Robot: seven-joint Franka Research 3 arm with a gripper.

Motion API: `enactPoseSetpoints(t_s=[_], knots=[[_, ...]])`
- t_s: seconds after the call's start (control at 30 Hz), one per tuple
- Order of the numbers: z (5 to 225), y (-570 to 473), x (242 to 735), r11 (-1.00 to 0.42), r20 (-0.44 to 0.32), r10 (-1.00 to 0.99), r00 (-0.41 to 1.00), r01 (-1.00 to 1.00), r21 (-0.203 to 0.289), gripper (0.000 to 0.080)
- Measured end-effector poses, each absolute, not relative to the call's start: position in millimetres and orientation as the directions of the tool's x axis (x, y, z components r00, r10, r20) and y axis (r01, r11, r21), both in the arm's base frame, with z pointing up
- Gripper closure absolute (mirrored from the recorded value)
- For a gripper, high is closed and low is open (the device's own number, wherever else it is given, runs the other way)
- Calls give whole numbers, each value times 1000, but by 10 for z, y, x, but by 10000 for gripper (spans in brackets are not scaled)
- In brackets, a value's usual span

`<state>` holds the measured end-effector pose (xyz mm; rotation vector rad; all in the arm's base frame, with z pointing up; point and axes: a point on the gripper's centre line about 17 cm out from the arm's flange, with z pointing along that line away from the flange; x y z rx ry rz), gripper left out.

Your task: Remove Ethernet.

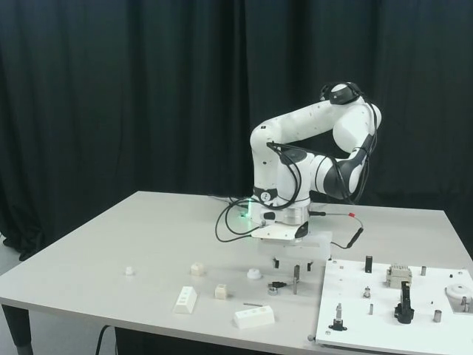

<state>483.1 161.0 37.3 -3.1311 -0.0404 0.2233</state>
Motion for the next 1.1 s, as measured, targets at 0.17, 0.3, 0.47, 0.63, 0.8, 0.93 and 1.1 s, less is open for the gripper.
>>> enactPoseSetpoints(t_s=[0.17,0.3,0.47,0.63,0.8,0.93,1.1], knots=[[401,1598,4846,-1000,-138,26,990,26,-5,17],[424,1592,4851,-1000,-138,25,990,24,-6,5],[443,1585,4848,-1000,-140,23,990,22,-7,3],[471,1577,4842,-1000,-143,21,989,20,-9,3],[491,1571,4840,-1000,-145,20,989,18,-10,3],[501,1566,4834,-1000,-148,19,989,18,-10,3],[516,1563,4830,-1000,-150,21,989,19,-11,3]])
